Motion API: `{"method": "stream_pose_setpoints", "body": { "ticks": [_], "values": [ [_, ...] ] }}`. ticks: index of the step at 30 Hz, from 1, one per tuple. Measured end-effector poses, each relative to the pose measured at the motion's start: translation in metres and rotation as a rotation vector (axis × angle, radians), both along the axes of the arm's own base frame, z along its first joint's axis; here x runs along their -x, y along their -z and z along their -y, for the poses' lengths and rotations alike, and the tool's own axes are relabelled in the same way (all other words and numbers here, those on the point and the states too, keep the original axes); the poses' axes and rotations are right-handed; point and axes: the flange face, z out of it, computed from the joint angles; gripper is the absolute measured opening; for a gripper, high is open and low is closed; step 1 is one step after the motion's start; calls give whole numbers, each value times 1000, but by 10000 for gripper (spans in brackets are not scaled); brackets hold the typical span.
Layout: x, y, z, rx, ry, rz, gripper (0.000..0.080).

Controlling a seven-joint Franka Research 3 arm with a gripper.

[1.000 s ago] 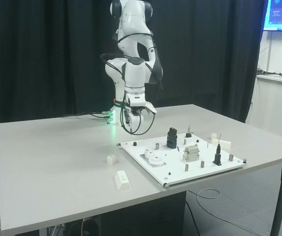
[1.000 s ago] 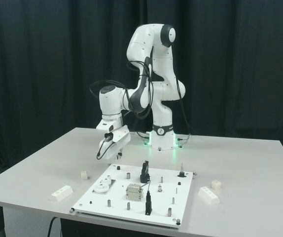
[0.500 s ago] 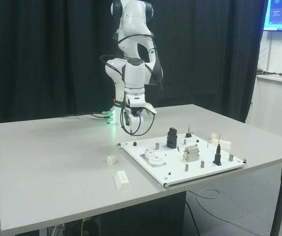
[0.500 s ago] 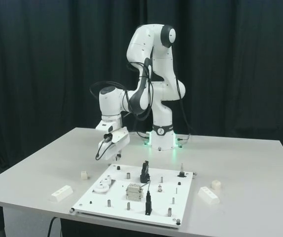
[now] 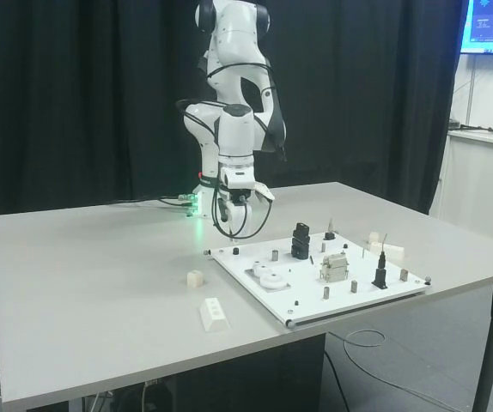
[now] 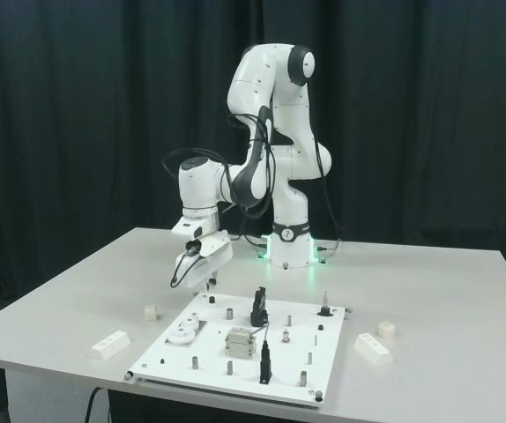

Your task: Insert bolt 4.

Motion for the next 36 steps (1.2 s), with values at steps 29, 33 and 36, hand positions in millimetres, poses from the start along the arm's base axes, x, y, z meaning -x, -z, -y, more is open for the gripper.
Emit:
{"method": "stream_pose_setpoints", "body": {
  "ticks": [29,33,36],
  "values": [
    [0,21,-7,7,11,-4,237],
    [0,23,-8,8,6,-4,237],
    [-1,24,-8,10,10,2,237]
  ]
}}
